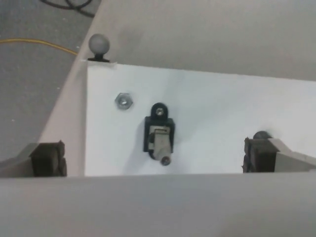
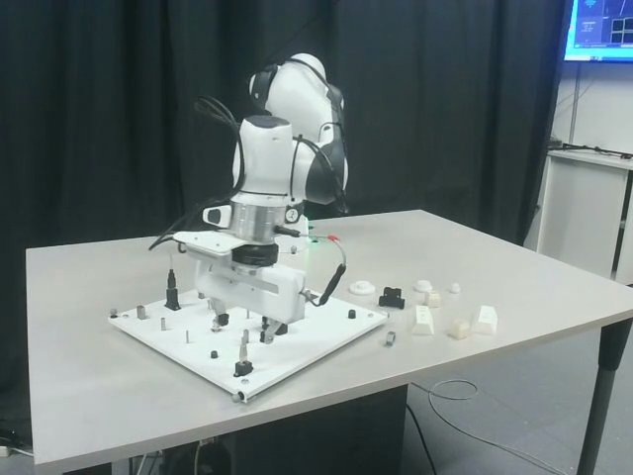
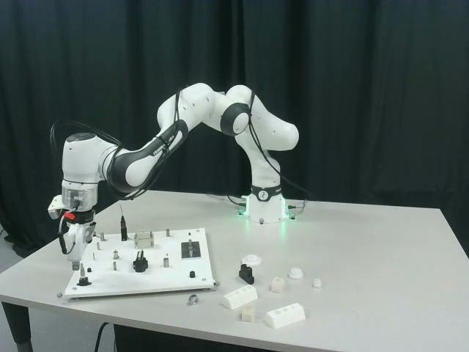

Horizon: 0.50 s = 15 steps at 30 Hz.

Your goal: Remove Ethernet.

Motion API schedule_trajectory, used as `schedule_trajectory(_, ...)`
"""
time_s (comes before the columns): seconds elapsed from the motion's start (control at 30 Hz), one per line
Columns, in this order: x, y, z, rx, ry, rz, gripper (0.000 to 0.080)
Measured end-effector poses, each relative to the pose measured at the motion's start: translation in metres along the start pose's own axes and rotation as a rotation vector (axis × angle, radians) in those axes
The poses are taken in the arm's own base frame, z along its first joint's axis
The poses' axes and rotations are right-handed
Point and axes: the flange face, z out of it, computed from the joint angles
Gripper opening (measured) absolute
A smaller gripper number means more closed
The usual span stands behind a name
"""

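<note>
The pincer (image 1: 158, 158) hangs spread wide over a corner of the white board (image 1: 222, 113), its two black-padded fingers (image 1: 48, 159) standing well apart with nothing between them. In the second room view the pincer (image 3: 76, 258) sits low over the board's outer end, the one farthest from the arm's base. Near it on the board lie a grey hex nut (image 1: 123, 101) and, at the corner itself, a grey ball-headed peg (image 1: 99, 45) on a black foot; neither stands between the fingers. Other small posts and black fittings rise elsewhere on the board, and white blocks (image 3: 238, 296) and round pieces lie loose on the grey worktop (image 3: 366, 249) beside it.

The Ethernet plug (image 1: 160, 140) is a pale grey body seated in a black socket (image 1: 158, 129), with a screw head at either end of the mount. It sits on the board below the wrist, about midway between the fingers and clear of both.
</note>
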Motion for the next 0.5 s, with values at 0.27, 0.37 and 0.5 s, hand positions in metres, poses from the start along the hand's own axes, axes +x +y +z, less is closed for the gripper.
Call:
schedule_trajectory(0.27, -0.0044, -0.0015, -0.0015, 0.005, -0.008, 0.053, 0.0800)
schedule_trajectory(0.37, -0.0046, -0.0015, -0.0015, 0.005, -0.010, 0.059, 0.0800)
schedule_trajectory(0.5, -0.0040, -0.0012, -0.0011, 0.005, -0.015, 0.066, 0.0800)
